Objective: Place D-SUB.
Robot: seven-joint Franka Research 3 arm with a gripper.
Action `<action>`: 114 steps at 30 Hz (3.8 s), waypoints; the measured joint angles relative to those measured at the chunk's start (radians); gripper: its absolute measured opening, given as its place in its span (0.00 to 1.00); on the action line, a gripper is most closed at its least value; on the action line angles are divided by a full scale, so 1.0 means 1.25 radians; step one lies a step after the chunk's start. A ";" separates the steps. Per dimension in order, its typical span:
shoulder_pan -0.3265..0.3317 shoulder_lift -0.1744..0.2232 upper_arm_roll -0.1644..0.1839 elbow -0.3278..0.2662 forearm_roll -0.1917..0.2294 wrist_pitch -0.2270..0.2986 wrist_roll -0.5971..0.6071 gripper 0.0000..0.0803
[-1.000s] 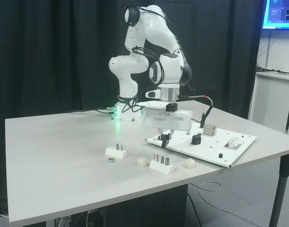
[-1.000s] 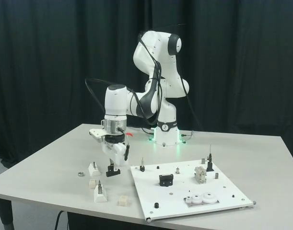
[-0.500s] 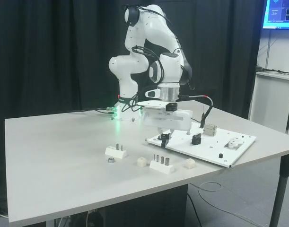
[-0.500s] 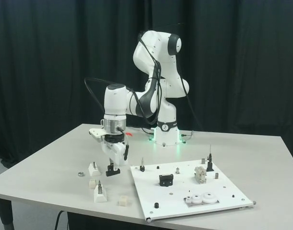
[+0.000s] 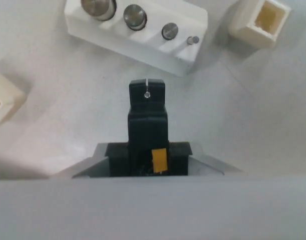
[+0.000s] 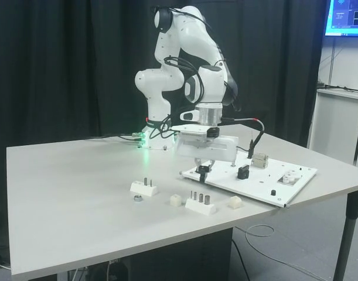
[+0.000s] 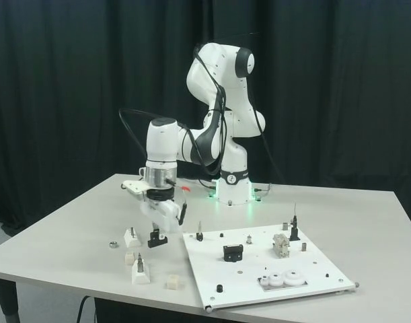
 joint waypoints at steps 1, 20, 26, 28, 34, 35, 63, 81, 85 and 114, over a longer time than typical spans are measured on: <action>0.000 0.000 0.000 0.000 0.000 0.000 -0.014 0.19; 0.001 -0.001 0.037 0.024 0.002 0.000 -0.396 0.19; 0.001 -0.001 0.048 0.030 0.002 0.001 -0.574 0.19; 0.001 -0.001 0.049 0.031 0.003 0.001 -0.620 0.19; 0.001 0.000 0.050 0.035 0.003 0.001 -0.720 0.19; 0.000 0.001 0.050 0.036 0.003 0.001 -0.744 0.19; -0.037 0.087 0.044 0.124 0.002 -0.004 -1.143 0.19; -0.037 0.104 0.047 0.171 0.006 -0.090 -1.256 0.19; -0.037 0.104 0.048 0.171 0.013 -0.092 -1.256 0.19; -0.036 0.138 0.058 0.171 0.032 -0.093 -1.428 0.19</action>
